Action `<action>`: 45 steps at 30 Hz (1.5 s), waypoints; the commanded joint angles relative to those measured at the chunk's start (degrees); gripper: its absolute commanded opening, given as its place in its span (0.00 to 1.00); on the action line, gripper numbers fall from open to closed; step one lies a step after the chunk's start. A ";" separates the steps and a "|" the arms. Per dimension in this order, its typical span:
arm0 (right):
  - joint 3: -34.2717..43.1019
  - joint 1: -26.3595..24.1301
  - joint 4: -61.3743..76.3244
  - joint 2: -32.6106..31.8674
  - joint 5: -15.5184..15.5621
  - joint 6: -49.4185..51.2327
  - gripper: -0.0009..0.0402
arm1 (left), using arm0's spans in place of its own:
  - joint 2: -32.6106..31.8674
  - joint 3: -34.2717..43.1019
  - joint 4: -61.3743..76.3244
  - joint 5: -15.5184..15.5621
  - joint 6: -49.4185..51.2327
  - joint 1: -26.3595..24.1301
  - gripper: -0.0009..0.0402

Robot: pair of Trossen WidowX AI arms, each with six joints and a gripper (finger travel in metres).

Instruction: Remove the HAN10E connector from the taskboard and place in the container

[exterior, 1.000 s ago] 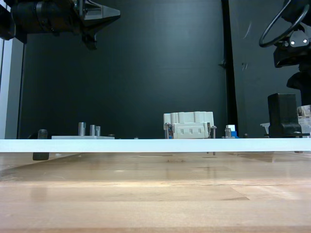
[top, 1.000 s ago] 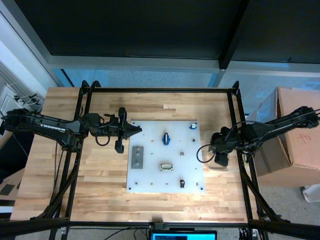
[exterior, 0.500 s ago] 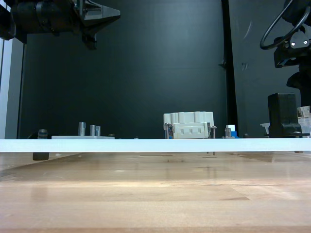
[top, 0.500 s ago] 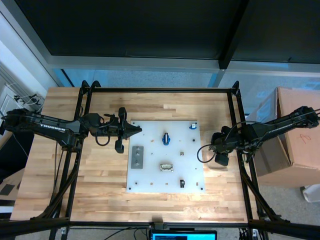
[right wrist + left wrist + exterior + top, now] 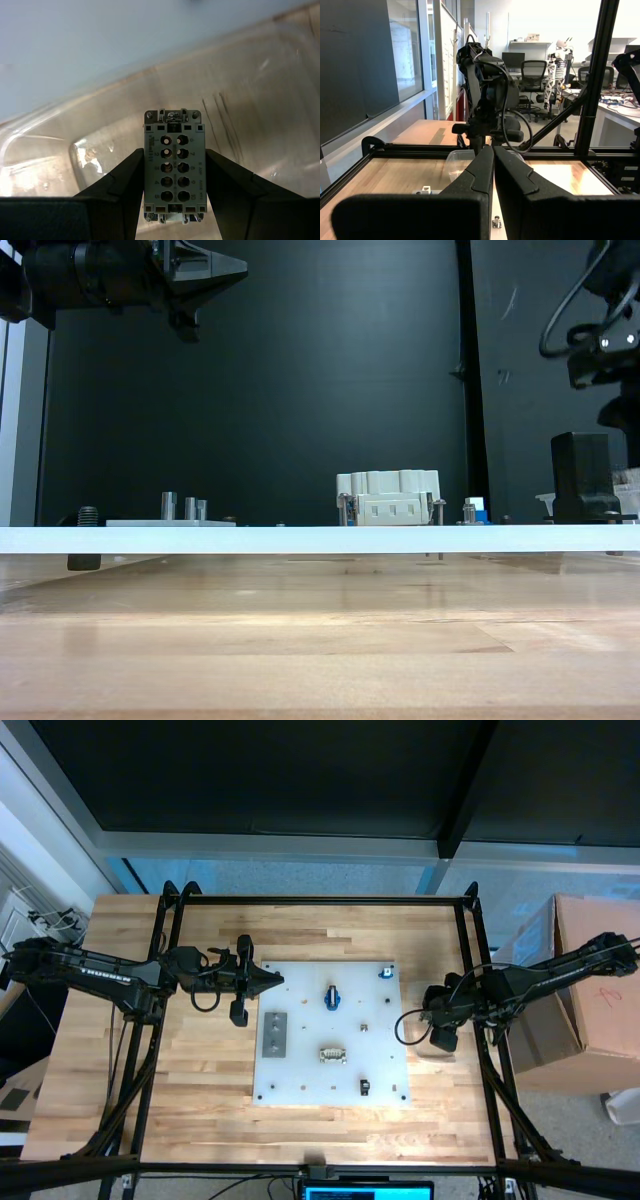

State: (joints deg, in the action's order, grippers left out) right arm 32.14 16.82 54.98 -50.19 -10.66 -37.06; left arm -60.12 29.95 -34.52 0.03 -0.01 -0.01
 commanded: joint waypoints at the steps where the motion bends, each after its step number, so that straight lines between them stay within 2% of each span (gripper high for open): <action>1: -2.86 -0.02 -0.31 -0.04 1.97 -3.13 0.06 | 0.00 0.00 0.00 -0.02 0.00 0.02 0.02; 5: -6.47 -0.02 -2.25 -0.04 3.23 -6.60 0.06 | 0.00 0.00 0.00 0.00 0.00 0.02 0.02; 9: -7.89 0.00 -3.91 -0.04 3.21 -7.87 0.06 | 0.00 0.00 0.00 0.00 0.00 0.00 0.02; 45: -8.02 -0.02 -14.93 -0.04 2.73 -8.98 0.06 | 0.00 0.00 0.00 0.00 0.00 0.00 0.02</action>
State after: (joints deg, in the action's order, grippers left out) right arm 24.05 16.80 40.66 -50.24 -7.88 -46.04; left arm -60.10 29.95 -34.52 0.03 -0.01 -0.01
